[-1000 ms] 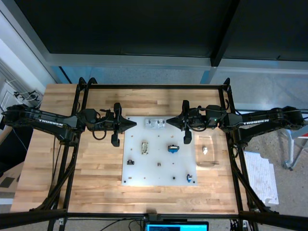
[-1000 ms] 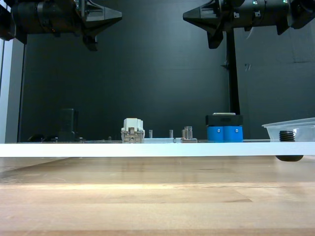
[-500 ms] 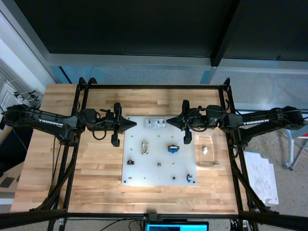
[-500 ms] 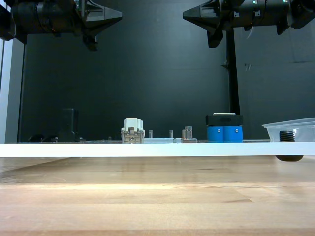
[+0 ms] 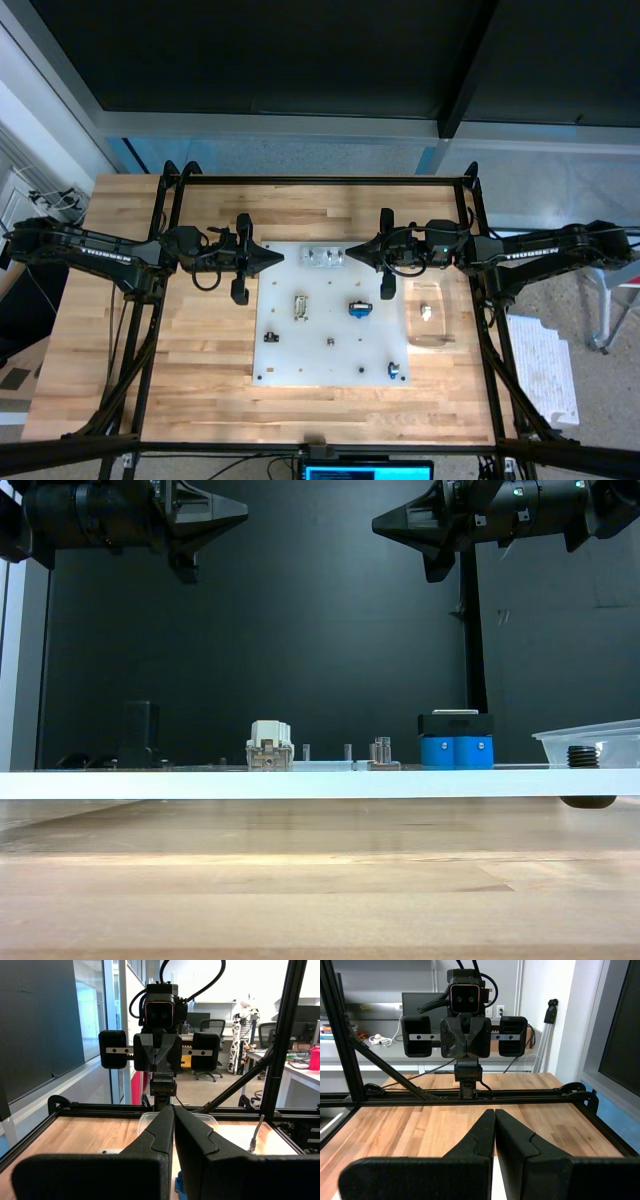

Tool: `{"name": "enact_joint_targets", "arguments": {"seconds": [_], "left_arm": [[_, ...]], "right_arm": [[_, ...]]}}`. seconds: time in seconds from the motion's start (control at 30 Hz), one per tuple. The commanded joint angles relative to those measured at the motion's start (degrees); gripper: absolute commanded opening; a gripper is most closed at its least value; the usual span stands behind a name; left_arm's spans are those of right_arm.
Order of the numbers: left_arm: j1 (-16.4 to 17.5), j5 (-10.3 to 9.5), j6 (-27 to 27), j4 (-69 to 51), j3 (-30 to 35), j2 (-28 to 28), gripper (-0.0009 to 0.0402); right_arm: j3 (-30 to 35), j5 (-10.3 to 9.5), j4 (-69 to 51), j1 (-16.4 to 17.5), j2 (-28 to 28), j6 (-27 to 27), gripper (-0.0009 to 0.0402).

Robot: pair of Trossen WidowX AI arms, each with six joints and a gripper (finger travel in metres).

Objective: Pick the RJ45 connector and install on taskboard

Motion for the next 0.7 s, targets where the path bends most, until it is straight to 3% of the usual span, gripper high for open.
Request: {"name": "enact_joint_targets", "arguments": {"seconds": [0.03,0.7], "left_arm": [[0.0,0.0,0.0,0.0,0.0,0.02,0.0],[0.0,0.0,0.0,0.0,0.0,0.02,0.0]], "right_arm": [[0.07,0.0,0.17,0.0,-0.17,-0.04,0.0],[0.07,0.0,2.93,0.0,-0.24,-0.09,0.0]]}}
